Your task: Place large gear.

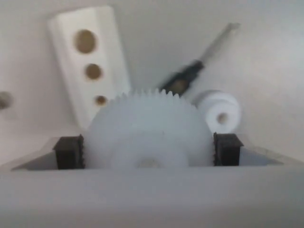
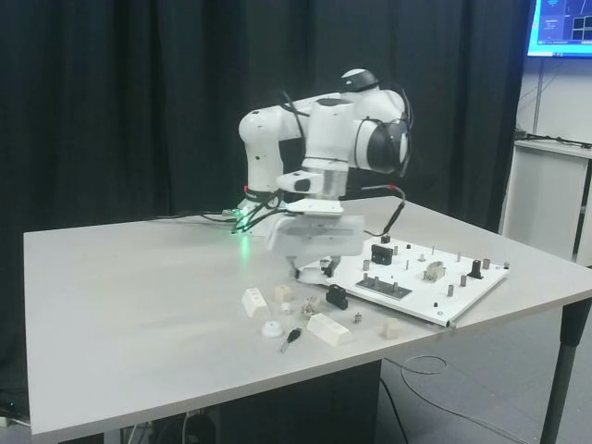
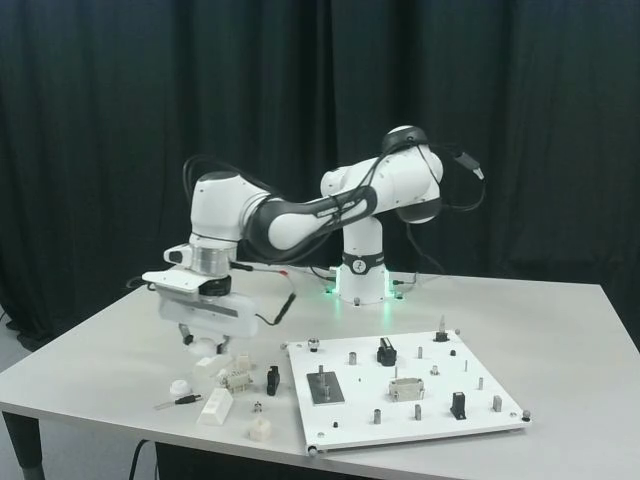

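Note:
The large white gear [image 1: 148,128], toothed around its rim, sits upright between my black finger pads [image 1: 70,152]. My gripper [image 1: 148,151] is shut on it. In the room views the gripper [image 2: 310,266] [image 3: 205,343] hangs a little above the table, over the loose parts and beside the white assembly board [image 2: 481,282] [image 3: 420,425]. The gear [image 3: 205,348] shows only as a small white shape under the hand. Below it lie a white block with three holes [image 1: 90,61], a small white pulley [image 1: 219,111] and a black-handled tool [image 1: 190,73].
Around the gripper, loose parts lie on the grey table: the white block [image 2: 328,328] [image 3: 216,407], the pulley [image 2: 271,329] [image 3: 180,387], the tool [image 2: 290,339] [image 3: 178,402] and several small connectors. The board carries pegs and black fixtures [image 3: 386,352]. The arm's base [image 3: 362,275] stands behind.

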